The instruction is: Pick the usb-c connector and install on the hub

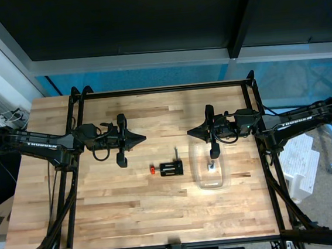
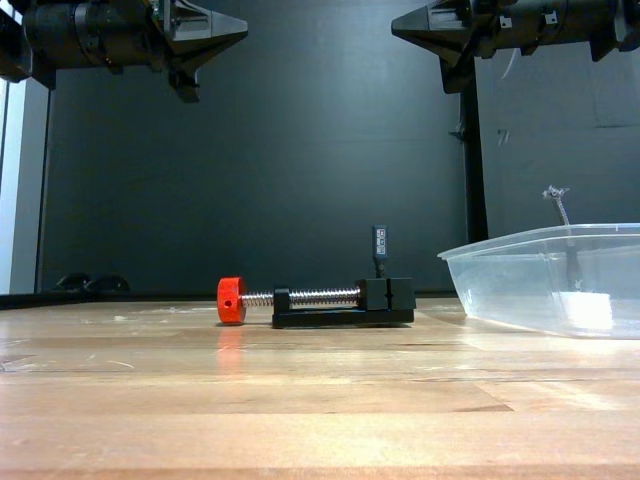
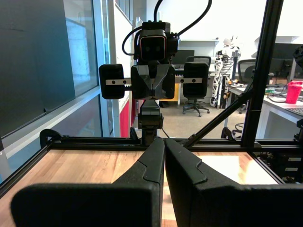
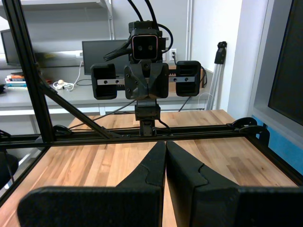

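Note:
The usb-c connector lies free inside a clear plastic tub, a small pale piece with a thin cable rising from it. The hub is a small dark piece standing upright in a black vise with a red knob. My left gripper hangs high above the table, left of the vise, shut and holding nothing. My right gripper hangs at the same height, above the tub's far edge, shut and holding nothing. Both tips point inward toward each other.
A black metal frame runs around the wooden table. The vise sits mid-table with the tub just to its right. In each wrist view the opposite arm faces me across the table.

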Robot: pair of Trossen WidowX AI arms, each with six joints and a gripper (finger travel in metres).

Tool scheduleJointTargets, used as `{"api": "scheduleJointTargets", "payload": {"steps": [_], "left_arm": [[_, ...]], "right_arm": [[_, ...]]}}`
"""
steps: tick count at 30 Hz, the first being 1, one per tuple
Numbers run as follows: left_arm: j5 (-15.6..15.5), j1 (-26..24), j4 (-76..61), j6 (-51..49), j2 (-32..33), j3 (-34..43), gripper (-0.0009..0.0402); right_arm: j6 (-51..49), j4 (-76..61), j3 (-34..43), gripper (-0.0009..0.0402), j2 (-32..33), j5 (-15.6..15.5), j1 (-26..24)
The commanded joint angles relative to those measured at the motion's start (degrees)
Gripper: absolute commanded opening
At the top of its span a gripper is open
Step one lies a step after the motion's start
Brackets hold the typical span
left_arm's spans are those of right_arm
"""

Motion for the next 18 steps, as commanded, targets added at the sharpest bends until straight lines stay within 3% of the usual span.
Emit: {"api": "scheduleJointTargets", "payload": {"steps": [1,12,15,18], "left_arm": [[0.0,0.0,0.0,0.0,0.0,0.0,0.0],[0.0,0.0,0.0,0.0,0.0,0.0,0.0],[0.0,0.0,0.0,0.0,0.0,0.0,0.0],[0.0,0.0,0.0,0.0,0.0,0.0,0.0]], "right_arm": [[0.0,0.1,0.1,0.0,0.0,-0.1,0.0],[0.2,0.1,0.1,0.0,0.0,-0.1,0.0],[1.9,-0.2,0.1,0.0,0.0,-2.6,0.0],[2.1,-5.1,1.4,0.0,-0.3,-2.6,0.2]]}}
